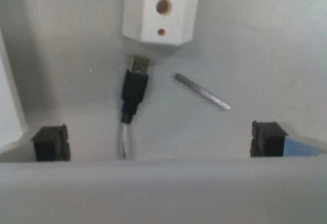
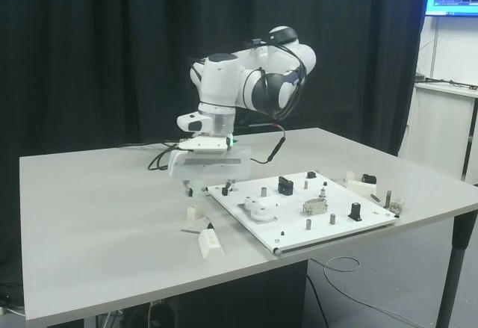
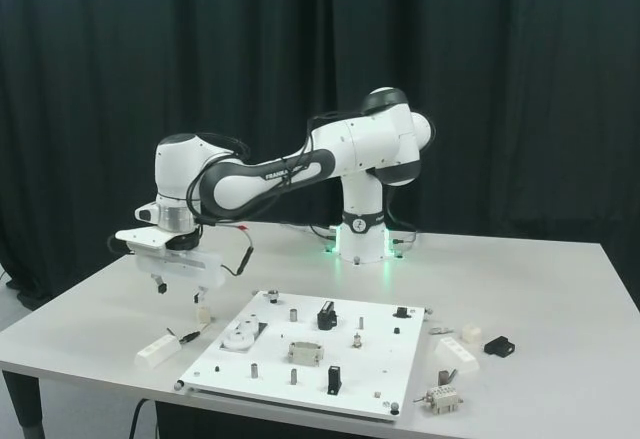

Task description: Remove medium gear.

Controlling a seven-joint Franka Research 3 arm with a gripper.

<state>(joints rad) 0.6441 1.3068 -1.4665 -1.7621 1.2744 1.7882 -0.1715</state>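
Observation:
The white gears (image 2: 258,208) (image 3: 238,337) sit on the near left part of the white board (image 2: 328,227) (image 3: 370,379); I cannot tell which is the medium one. My gripper (image 2: 208,189) (image 3: 178,292) hangs open above the table, off the board's left edge and apart from the gears. In the wrist view the gripper (image 1: 158,142) has its black fingertips (image 1: 51,142) far apart with nothing between them. No gear shows in the wrist view.
Under the gripper lie a black USB plug (image 1: 135,89), a grey pin (image 1: 202,91) and a white block (image 1: 158,9) (image 3: 157,351). A smaller white block (image 3: 203,314) lies nearby. Pegs and connectors stand on the board, with loose parts (image 3: 470,344) on its other side.

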